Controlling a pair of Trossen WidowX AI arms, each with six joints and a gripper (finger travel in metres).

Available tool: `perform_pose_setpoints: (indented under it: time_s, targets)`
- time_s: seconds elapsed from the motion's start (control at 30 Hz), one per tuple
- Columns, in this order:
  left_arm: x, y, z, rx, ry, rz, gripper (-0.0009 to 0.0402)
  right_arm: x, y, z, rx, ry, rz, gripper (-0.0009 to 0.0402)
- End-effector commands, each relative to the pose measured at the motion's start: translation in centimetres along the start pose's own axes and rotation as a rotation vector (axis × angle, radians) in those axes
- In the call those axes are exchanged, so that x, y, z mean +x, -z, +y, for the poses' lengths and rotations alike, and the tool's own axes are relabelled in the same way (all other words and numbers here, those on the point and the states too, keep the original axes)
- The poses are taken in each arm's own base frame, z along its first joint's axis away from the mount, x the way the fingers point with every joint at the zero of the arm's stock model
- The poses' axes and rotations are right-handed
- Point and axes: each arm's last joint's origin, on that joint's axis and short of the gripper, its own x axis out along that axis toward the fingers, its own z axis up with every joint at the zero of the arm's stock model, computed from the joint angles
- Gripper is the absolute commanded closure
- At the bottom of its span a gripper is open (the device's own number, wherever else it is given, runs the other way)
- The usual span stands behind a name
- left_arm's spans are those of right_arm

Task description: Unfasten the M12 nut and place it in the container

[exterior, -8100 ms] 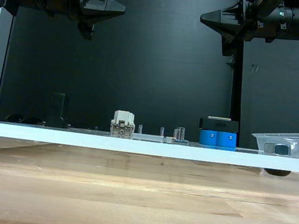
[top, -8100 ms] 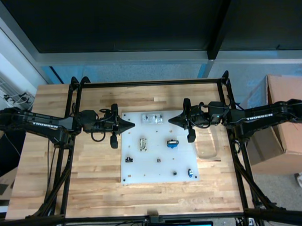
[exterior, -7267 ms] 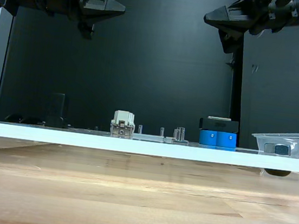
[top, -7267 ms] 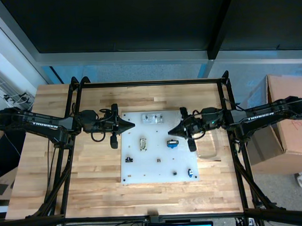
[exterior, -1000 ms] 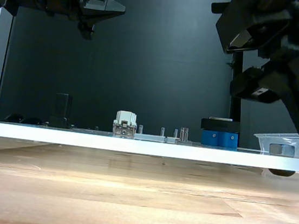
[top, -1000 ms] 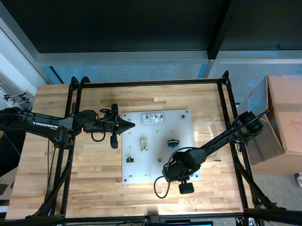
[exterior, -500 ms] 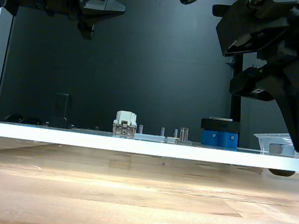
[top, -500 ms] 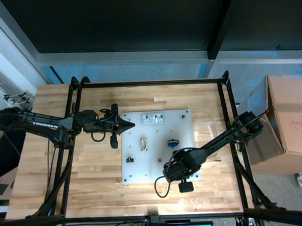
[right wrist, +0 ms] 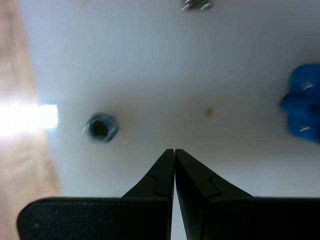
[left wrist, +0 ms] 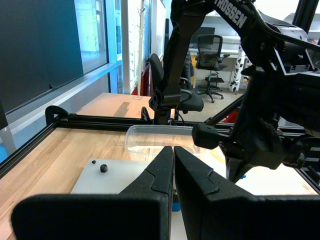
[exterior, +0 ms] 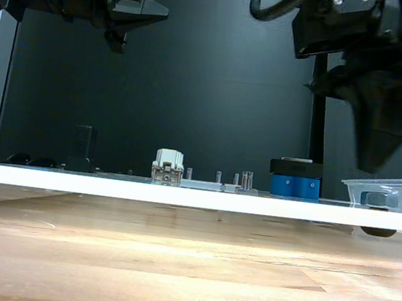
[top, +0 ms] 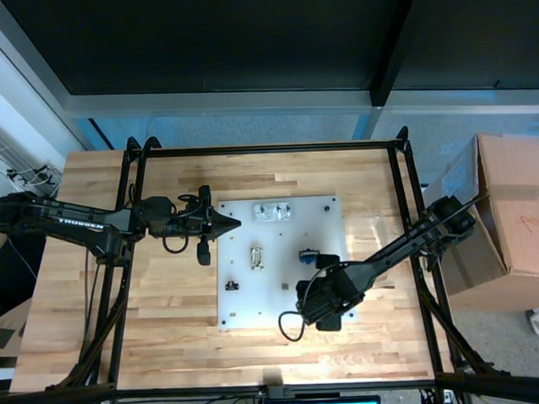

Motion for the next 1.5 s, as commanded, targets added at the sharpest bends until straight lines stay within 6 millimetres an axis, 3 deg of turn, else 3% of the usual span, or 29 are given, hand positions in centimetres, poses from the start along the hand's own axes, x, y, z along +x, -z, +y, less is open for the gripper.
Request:
perform_pose_setpoints:
  time_s: [0.03, 0.17, 0.4, 0.67, 1.5]
  targets:
    - [0.0, 0.0, 0.0, 0.000, 0.000, 0.000, 0.0393, -0.4, -0.1, 0.3, 0.002, -0.122, 0.028, 0.0393]
    - [0.0, 0.0, 0.0, 0.000, 0.000, 0.000, 0.0393, -0.4, -0.2, 1.0, 0.013, -0.227, 0.039, 0.0394]
    - [0.0, 0.0, 0.0, 0.000, 0.000, 0.000, 0.0393, 0.1, 0.4, 2.0, 0.034, -0.240, 0.007, 0.0393]
    - [0.0, 0.0, 0.0, 0.000, 0.000, 0.000, 0.0393, 1.4, 0.8, 2.1, 0.054, -0.232, -0.024, 0.0393]
    - [0.0, 0.0, 0.0, 0.000, 0.000, 0.000, 0.0393, 2.0, 0.8, 2.3, 0.051, -0.180, -0.040, 0.0394]
